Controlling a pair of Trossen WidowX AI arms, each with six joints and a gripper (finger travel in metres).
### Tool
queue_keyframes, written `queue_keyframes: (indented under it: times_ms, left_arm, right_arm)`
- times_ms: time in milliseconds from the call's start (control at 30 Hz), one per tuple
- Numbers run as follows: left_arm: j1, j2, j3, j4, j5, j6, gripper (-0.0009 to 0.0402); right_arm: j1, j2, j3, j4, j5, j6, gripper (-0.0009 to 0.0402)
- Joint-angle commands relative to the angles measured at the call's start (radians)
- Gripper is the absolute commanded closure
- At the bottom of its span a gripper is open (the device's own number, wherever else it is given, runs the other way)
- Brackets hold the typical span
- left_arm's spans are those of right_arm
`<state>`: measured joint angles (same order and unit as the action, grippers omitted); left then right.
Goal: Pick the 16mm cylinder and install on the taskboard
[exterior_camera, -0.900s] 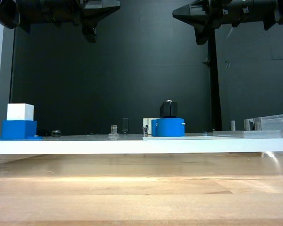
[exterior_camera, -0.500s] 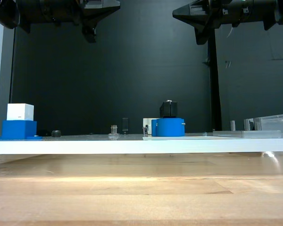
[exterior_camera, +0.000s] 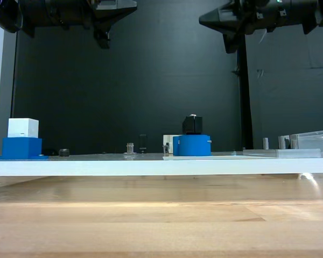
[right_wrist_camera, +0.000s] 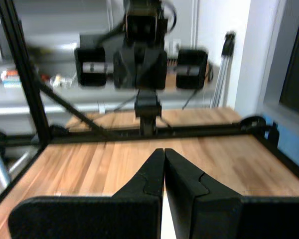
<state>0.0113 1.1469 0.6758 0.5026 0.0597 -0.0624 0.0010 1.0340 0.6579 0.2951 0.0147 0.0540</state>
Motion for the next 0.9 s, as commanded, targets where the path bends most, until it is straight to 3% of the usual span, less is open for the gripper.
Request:
queue_keyframes:
  times_ms: [33,133,267,567,900]
  left_arm:
    - [0.0,0.0,0.0,0.0,0.0,0.0,0.0393]
    - [0.0,0.0,0.0,0.0,0.0,0.0,0.0393]
    - [0.001,0.0,0.0,0.0,0.0,0.0,0.0393]
    - [0.0,0.0,0.0,0.0,0.0,0.0,0.0393]
    - [0.0,0.0,0.0,0.0,0.0,0.0,0.0393]
  right_arm:
    - [0.011,-0.005,0.04,-0.14,0.002,0.01,0.0393]
    - [0.026,-0.01,0.084,-0.288,0.005,0.022,0.0393]
    - [0.05,-0.01,0.146,-0.502,0.05,0.03,0.0393]
    - [0.11,-0.01,0.24,-0.883,0.046,0.029,0.0393]
    - [0.198,-0.012,0.252,-1.196,0.045,0.082,0.0393]
